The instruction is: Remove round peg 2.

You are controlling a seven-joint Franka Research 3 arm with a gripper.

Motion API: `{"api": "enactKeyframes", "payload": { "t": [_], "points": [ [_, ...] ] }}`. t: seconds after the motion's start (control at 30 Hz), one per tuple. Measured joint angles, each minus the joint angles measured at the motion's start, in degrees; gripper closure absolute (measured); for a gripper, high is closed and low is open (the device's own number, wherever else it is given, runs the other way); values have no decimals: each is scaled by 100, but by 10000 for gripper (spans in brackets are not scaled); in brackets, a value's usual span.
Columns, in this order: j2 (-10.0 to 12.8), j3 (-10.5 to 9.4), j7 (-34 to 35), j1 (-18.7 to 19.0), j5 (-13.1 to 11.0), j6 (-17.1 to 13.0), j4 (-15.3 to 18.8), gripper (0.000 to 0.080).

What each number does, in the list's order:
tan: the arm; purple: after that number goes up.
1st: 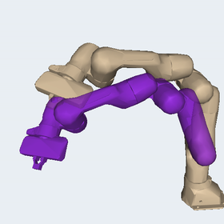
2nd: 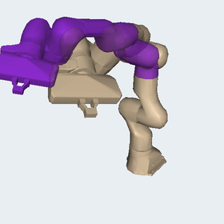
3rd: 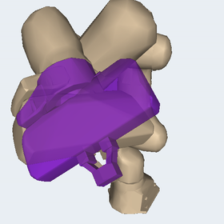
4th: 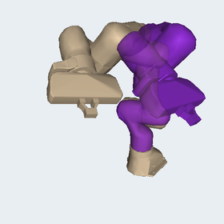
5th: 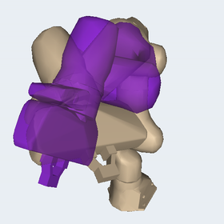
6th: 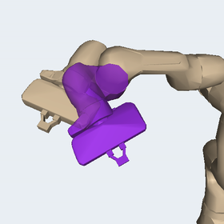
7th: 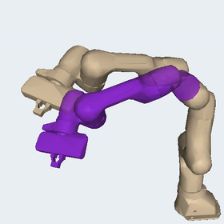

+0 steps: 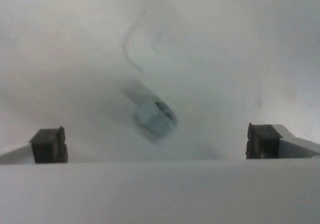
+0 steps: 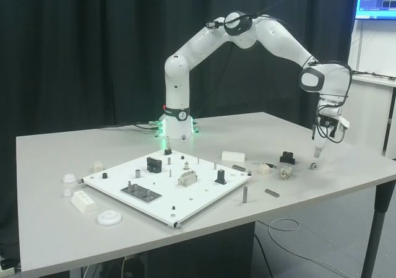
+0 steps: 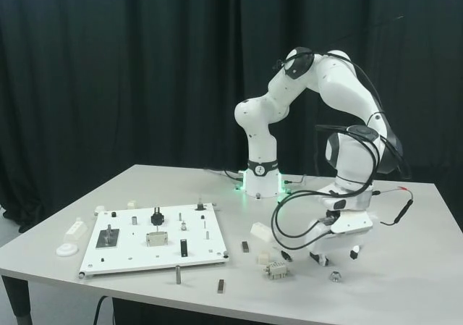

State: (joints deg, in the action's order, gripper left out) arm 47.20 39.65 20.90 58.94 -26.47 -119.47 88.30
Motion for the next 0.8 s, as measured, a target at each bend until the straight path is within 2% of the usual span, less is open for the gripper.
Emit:
{"api": "enactKeyframes", "payload": {
  "t": [0.2,0.43,0.63,0.8],
  "points": [
    [-5,166,42,14,272,355,-28,3],
    [-8,414,42,28,548,914,-28,3],
    [-8,645,12,29,684,1359,25,3],
    [-9,845,-189,38,721,1582,157,3]
  ]
}}
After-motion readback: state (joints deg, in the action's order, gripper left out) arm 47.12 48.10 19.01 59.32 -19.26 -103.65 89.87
